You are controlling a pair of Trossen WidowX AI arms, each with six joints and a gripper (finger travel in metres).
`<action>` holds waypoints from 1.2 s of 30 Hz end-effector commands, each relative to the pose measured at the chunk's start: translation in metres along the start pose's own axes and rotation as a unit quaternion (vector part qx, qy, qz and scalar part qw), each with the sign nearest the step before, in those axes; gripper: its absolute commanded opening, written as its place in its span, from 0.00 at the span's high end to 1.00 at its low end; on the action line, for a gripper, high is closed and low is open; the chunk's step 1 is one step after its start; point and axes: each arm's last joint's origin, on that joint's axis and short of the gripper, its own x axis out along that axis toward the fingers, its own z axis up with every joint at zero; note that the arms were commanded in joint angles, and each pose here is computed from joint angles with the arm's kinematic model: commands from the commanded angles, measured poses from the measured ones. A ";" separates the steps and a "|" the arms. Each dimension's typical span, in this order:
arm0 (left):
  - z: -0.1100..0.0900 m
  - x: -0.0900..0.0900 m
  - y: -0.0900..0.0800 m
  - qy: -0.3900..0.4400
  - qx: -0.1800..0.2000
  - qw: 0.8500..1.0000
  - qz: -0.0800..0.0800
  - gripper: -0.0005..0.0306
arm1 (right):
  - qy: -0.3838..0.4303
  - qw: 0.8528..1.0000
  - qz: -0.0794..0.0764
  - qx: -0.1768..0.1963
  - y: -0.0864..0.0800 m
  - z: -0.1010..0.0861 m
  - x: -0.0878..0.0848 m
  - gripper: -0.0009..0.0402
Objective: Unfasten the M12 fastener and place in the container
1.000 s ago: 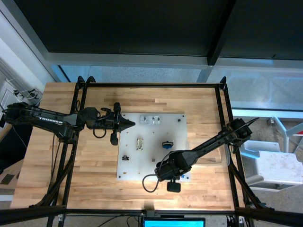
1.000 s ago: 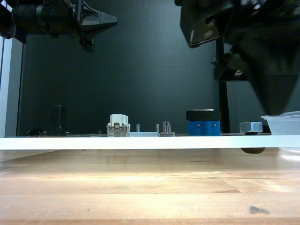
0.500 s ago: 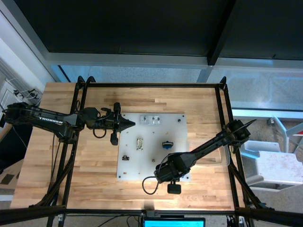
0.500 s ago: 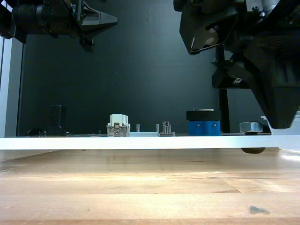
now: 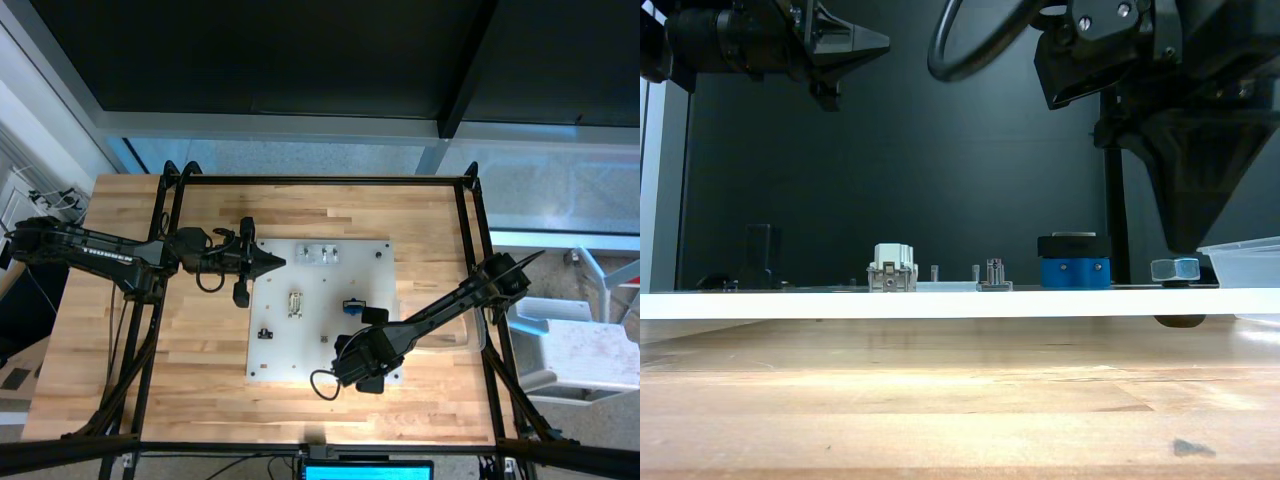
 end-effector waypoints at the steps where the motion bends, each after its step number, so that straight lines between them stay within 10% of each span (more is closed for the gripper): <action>1: 0.000 0.000 0.000 0.000 0.000 1.000 0.000 0.98 | 0.012 0.999 0.032 0.002 0.002 0.000 -0.002 0.98; 10: 0.000 0.000 0.000 0.000 0.000 1.000 0.000 0.98 | 0.032 0.986 0.164 0.000 0.014 0.007 -0.010 0.98; 34: 0.000 0.000 0.000 0.000 0.000 1.000 0.000 0.98 | 0.008 0.987 0.153 -0.041 0.019 0.008 0.013 0.98; 36: 0.000 0.000 0.000 0.000 0.000 1.000 0.000 0.98 | -0.003 0.990 0.132 -0.040 0.017 0.009 0.013 0.98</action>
